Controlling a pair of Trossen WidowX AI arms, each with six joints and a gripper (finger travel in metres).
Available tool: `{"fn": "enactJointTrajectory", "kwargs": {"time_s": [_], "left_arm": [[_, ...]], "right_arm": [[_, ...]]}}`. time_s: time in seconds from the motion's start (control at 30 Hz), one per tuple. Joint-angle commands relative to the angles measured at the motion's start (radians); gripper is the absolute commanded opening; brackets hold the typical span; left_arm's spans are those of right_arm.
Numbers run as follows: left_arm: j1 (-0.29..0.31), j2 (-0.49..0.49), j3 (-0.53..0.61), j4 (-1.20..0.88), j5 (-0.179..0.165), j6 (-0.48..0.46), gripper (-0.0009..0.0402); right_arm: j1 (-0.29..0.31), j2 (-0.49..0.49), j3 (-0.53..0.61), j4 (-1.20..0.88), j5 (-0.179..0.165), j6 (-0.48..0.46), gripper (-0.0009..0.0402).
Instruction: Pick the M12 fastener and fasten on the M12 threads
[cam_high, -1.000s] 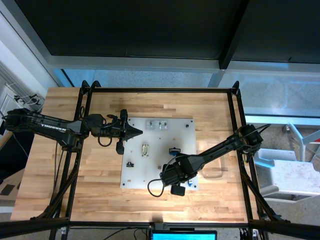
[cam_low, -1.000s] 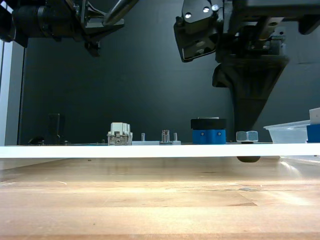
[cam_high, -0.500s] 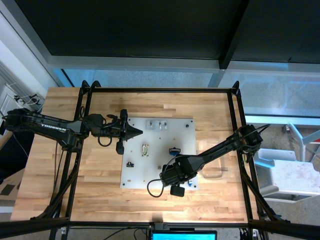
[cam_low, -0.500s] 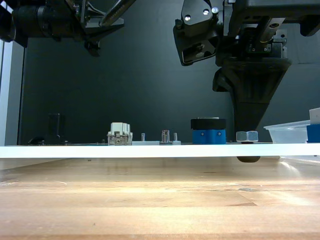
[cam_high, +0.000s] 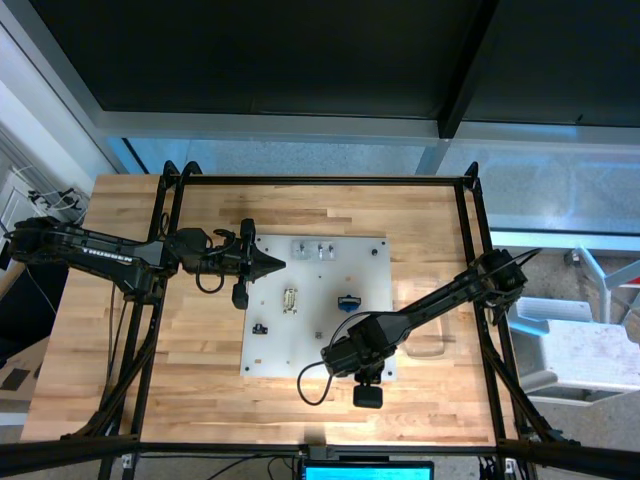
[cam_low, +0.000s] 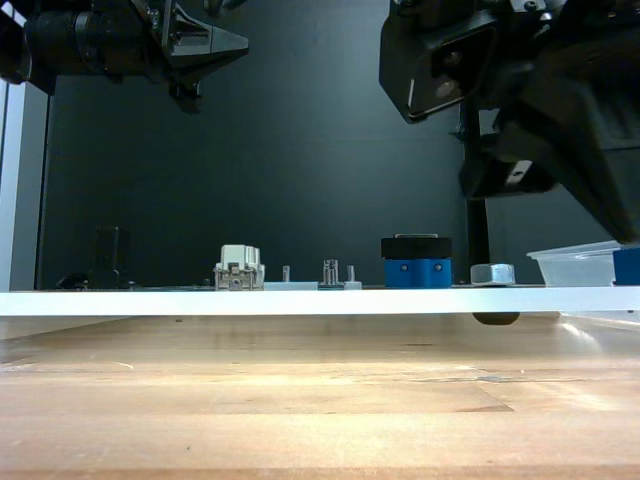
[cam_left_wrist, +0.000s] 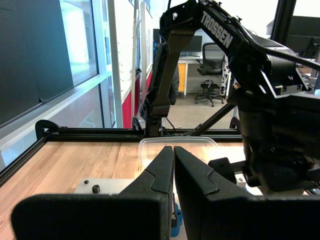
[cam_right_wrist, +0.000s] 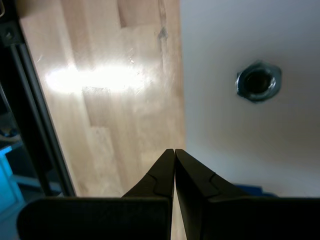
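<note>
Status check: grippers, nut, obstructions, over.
Left gripper shut, parked over board far left. Right gripper shut, empty, above board's near right edge. Nut sits on its stud, ungripped. Nothing blocking.

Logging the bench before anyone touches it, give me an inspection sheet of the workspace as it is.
Surface: wooden table, white board on it.
Job's things: silver nut appears on its stud, ribs hidden.
Clutter: clear tray, blue-based part, white connector.
Grippers: right tool shut, empty, over the board's near edge, apart from the nut; left tool shut, parked at the board's far left.
Cables: black cable loops at both arms.
Surroundings: black frame around table.
</note>
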Motion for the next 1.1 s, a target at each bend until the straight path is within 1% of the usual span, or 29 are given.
{"fn": "enactJointTrajectory", "kwargs": {"time_s": [0.03, 0.07, 0.13, 0.23, 0.37, 0.4, 0.43, 0.63, 0.9, 0.93, 1.0, 1.1], "left_arm": [[0.0, 0.0, 0.0, 0.0, 0.0, 0.0, 0.0], [0.0, 0.0, 0.0, 0.0, 0.0, 0.0, 0.0], [0.0, 0.0, 0.0, 0.0, 0.0, 0.0, 0.0], [0.0, 0.0, 0.0, 0.0, 0.0, 0.0, 0.0], [0.0, 0.0, 0.0, 0.0, 0.0, 0.0, 0.0], [0.0, 0.0, 0.0, 0.0, 0.0, 0.0, 0.0], [0.0, 0.0, 0.0, 0.0, 0.0, 0.0, 0.0], [0.0, 0.0, 0.0, 0.0, 0.0, 0.0, 0.0], [0.0, 0.0, 0.0, 0.0, 0.0, 0.0, 0.0], [0.0, 0.0, 0.0, 0.0, 0.0, 0.0, 0.0], [0.0, 0.0, 0.0, 0.0, 0.0, 0.0, 0.0], [0.0, 0.0, 0.0, 0.0, 0.0, 0.0, 0.0]], "right_arm": [[-0.002, -0.009, 0.001, -0.003, 0.012, -0.001, 0.0], [-0.002, -0.011, 0.001, -0.003, 0.02, 0.0, 0.0], [-0.002, -0.016, 0.001, -0.003, 0.055, 0.003, 0.0], [-0.002, -0.023, 0.009, -0.008, 0.144, 0.011, 0.0], [-0.002, -0.027, 0.013, -0.012, 0.277, 0.017, 0.0], [-0.002, -0.026, 0.011, -0.011, 0.3, 0.028, 0.0], [-0.002, -0.019, 0.01, -0.011, 0.307, 0.034, 0.0], [-0.002, 0.009, 0.009, -0.005, 0.304, 0.035, 0.0], [-0.002, 0.013, 0.008, 0.002, 0.308, 0.034, 0.0], [-0.002, 0.013, 0.008, 0.003, 0.309, 0.035, 0.0], [-0.002, 0.013, 0.008, 0.008, 0.324, 0.038, 0.0], [-0.002, 0.013, 0.006, 0.022, 0.323, 0.037, 0.0]]}}
